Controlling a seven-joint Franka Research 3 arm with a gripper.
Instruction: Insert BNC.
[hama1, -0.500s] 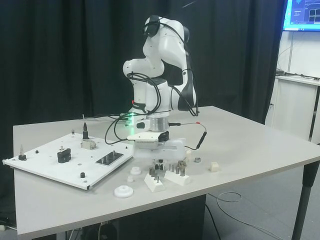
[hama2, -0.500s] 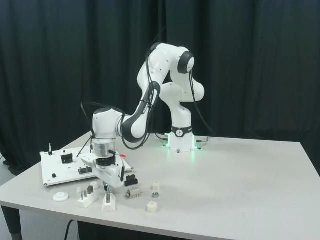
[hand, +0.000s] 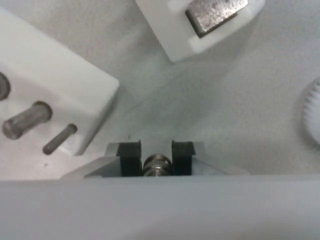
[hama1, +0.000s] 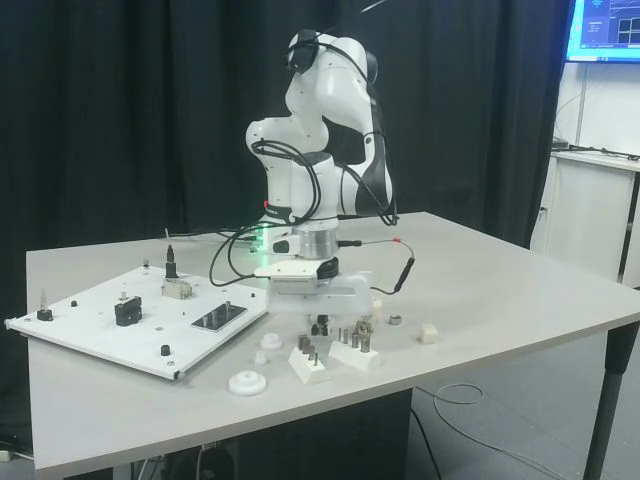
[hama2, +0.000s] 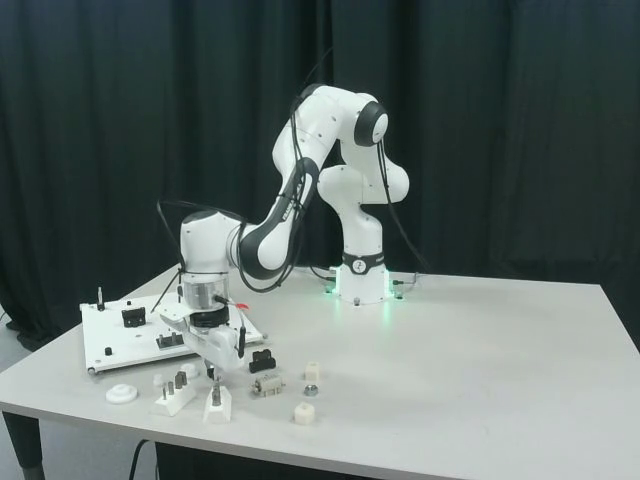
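In the wrist view my gripper (hand: 156, 159) is shut on the BNC connector (hand: 157, 165), a small grey metal cylinder held between the two black fingers (hand: 130, 157). From the first room view the gripper (hama1: 320, 322) hangs just above the small white holder block (hama1: 308, 364) near the table's front. The second room view shows the gripper (hama2: 211, 371) over the same holder block (hama2: 217, 403). The white task board (hama1: 90, 325) with several fixtures lies further along the table, apart from the gripper.
A second white holder (hama1: 357, 351) with grey pegs stands beside the first. A white gear (hama1: 244, 382) lies near the front edge. A small nut (hama1: 396, 320), a white cube (hama1: 428, 333) and a black part (hama2: 262, 360) lie close by.
The arm has risen a little, carrying the BNC connector up from the white holder block. The gripper stays shut.
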